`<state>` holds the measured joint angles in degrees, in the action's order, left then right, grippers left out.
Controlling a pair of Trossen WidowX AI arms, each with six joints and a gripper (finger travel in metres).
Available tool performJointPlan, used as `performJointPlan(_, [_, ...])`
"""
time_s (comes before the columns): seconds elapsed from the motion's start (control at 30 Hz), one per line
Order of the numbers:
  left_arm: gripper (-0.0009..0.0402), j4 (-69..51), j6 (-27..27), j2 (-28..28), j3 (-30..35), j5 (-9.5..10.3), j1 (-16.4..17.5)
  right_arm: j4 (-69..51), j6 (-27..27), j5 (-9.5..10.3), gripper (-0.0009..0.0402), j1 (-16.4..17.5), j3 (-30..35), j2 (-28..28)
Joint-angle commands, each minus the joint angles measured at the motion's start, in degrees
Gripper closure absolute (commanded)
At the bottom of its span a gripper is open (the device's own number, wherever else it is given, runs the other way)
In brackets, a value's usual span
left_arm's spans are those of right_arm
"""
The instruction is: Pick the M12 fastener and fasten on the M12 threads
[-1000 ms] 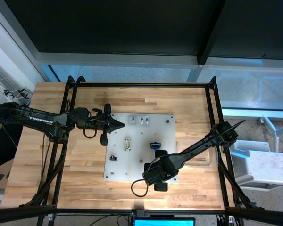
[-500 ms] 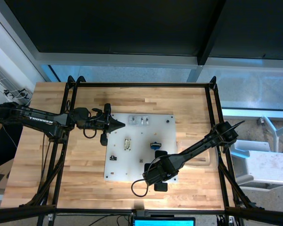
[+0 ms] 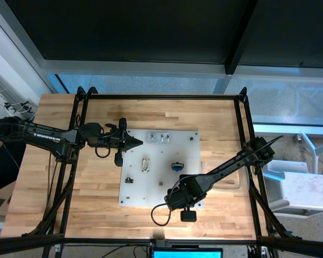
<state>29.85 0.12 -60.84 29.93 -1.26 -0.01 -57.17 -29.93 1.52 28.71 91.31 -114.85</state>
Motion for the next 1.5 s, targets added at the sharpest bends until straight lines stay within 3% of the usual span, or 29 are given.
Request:
performJointPlan(0.03, [0.0393, 0.00, -0.02, -0.02, 0.02, 0.00, 0.00, 0.13, -0.26, -4.35, 0.0393, -0.22, 0.00, 0.13])
performJointPlan(0.13, [0.0393, 0.02, -0.02, -0.02, 0.02, 0.00, 0.00, 0.81, -0.72, -7.45, 0.0393, -0.22, -0.11, 0.00])
performJointPlan(0.33, [0.0393, 0.02, -0.02, -0.02, 0.02, 0.00, 0.00, 2.86, -1.66, -9.64, 0.0393, -0.20, -1.64, 0.00])
performJointPlan(0.7, [0.0393, 0.02, -0.02, -0.02, 0.02, 0.00, 0.00, 6.91, -2.84, -8.61, 0.0393, -0.17, -4.15, 0.00])
performJointPlan(0.73, [0.0393, 0.00, -0.02, -0.02, 0.02, 0.00, 0.02, 6.91, -2.73, -6.84, 0.0393, -0.20, -4.15, 0.00])
performJointPlan(0.87, [0.0393, 0.02, -0.02, -0.02, 0.02, 0.00, 0.00, 6.88, -1.92, 5.92, 0.0393, -0.22, -4.11, 0.13])
performJointPlan(0.93, [0.0393, 0.00, -0.02, -0.02, 0.02, 0.00, 0.00, 6.82, -1.51, 9.29, 0.0393, -0.20, -3.93, 0.13])
performJointPlan(1.0, [0.0393, 0.02, -0.02, -0.02, 0.02, 0.00, 0.00, 6.71, -1.11, 9.94, 0.0393, -0.22, -3.76, 0.13])
performJointPlan(1.07, [0.0393, 0.02, -0.02, -0.02, 0.02, 0.00, 0.00, 6.71, -1.14, 9.40, 0.0393, -0.26, -3.74, 0.13])
performJointPlan(1.23, [0.0393, 0.02, -0.02, -0.02, 0.02, 0.00, 0.00, 6.67, -1.44, 5.40, 0.0393, -0.33, -3.74, 0.46])
performJointPlan(1.4, [0.0393, 0.00, -0.02, -0.02, 0.02, 0.00, 0.02, 4.98, -2.03, -1.07, 0.0393, -0.33, -2.75, 1.73])
performJointPlan(1.5, [0.0393, 0.02, -0.02, -0.02, 0.02, 0.00, 0.02, 1.70, -2.16, -7.06, 0.0393, -0.35, -0.79, 1.92])
